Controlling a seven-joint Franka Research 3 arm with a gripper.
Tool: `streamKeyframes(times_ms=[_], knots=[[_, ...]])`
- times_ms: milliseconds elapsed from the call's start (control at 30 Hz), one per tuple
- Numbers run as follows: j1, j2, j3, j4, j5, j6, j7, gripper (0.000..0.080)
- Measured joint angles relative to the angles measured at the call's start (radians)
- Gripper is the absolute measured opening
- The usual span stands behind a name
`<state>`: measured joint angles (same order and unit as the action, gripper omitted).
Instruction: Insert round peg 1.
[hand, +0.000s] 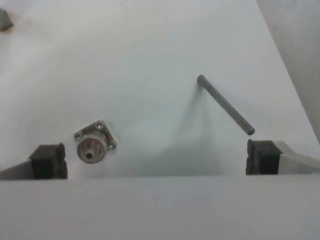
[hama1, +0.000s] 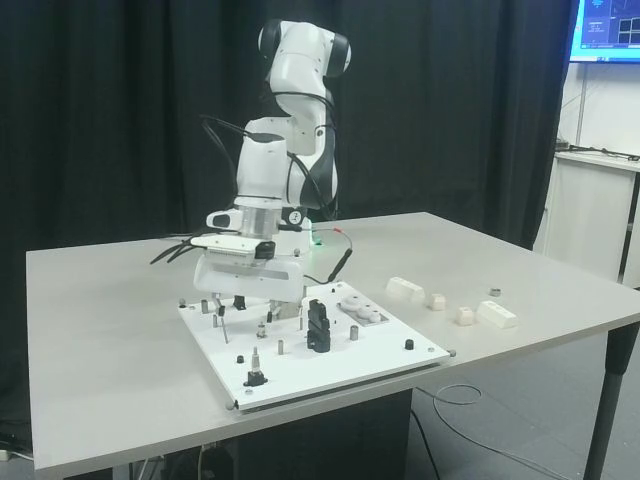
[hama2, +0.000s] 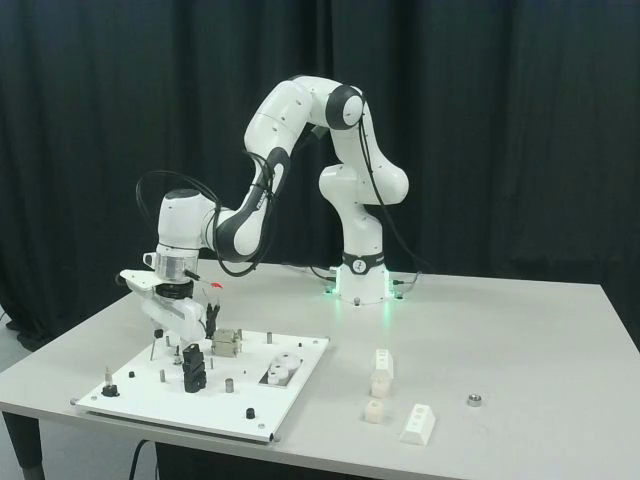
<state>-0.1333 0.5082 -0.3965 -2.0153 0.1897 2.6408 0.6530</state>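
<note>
No readable writing or brand is seen. One white robot arm (hama2: 300, 120) is bolted on the grey desk (hama1: 110, 300). The end effector (hand: 152, 160) is spread wide, nothing held; two black finger pads (hand: 48, 161) are seen in the wrist view. One thin grey metal round peg (hand: 226, 105) stands on the white square board (hama1: 370, 350), between the pads, nearer one. One flanged metal bushing (hand: 93, 145) is seen just beside the other pad. Four white blocks (hama1: 497, 314) are counted on the desk, apart from the board.
</note>
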Motion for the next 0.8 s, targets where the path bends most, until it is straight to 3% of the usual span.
streamKeyframes(times_ms=[800], knots=[[0.001,0.002,0.008,0.0,0.0,0.04,0.0,0.08]])
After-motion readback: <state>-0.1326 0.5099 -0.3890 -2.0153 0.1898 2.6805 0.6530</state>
